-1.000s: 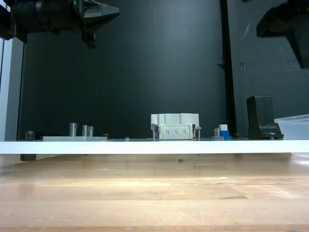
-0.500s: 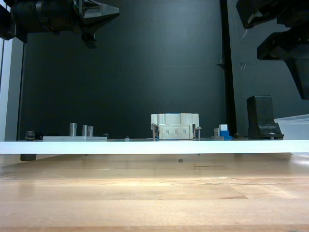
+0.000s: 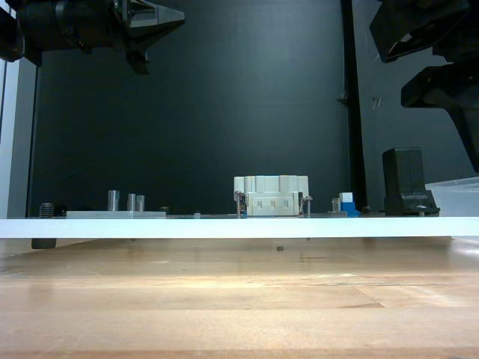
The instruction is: Pick the 16mm bar and place in it's hole on the taskboard
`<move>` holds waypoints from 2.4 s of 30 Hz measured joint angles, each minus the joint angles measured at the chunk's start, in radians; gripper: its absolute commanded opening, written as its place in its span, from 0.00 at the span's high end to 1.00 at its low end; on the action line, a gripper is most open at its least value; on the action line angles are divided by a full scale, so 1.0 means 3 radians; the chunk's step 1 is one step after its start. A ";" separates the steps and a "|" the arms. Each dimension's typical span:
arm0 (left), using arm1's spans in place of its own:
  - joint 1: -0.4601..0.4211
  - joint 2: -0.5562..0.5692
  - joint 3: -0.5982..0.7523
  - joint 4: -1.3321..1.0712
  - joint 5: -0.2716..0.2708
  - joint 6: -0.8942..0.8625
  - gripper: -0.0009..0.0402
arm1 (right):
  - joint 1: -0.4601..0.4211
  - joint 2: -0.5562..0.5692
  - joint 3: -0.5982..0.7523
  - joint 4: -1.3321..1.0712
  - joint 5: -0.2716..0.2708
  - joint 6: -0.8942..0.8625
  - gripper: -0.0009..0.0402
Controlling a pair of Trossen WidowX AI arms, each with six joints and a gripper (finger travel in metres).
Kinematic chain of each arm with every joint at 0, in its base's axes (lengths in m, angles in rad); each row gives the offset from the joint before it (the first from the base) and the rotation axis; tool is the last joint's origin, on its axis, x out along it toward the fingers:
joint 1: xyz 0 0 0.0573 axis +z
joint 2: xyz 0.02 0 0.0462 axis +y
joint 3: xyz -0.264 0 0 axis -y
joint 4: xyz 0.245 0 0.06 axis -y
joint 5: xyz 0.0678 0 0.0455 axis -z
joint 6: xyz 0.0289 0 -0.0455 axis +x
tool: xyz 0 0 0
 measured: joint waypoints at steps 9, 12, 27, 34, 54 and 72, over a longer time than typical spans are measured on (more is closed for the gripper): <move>0.0000 0.0001 -0.0001 0.0001 0.0000 0.0000 0.98 | -0.0001 0.0000 0.0000 -0.0006 -0.0084 -0.0045 0.83; 0.0000 0.0000 0.0000 0.0000 0.0000 0.0000 0.98 | -0.0003 0.0000 0.0000 -0.0008 -0.0083 -0.0048 0.90; 0.0000 0.0000 0.0000 0.0001 0.0000 0.0000 0.98 | 0.0003 0.0000 0.0008 -0.0013 -0.0081 -0.0061 0.98; 0.0000 0.0001 0.0000 0.0000 -0.0001 0.0000 0.98 | 0.0010 0.0000 0.0010 0.0001 -0.0139 -0.0075 0.98; 0.0000 0.0001 -0.0001 0.0001 -0.0001 0.0000 0.98 | 0.0004 0.0000 0.0079 -0.0046 -0.0135 -0.0217 0.98; 0.0000 0.0001 0.0000 0.0001 0.0000 0.0000 0.98 | -0.0008 0.0004 0.0075 -0.0041 -0.0135 -0.0220 0.98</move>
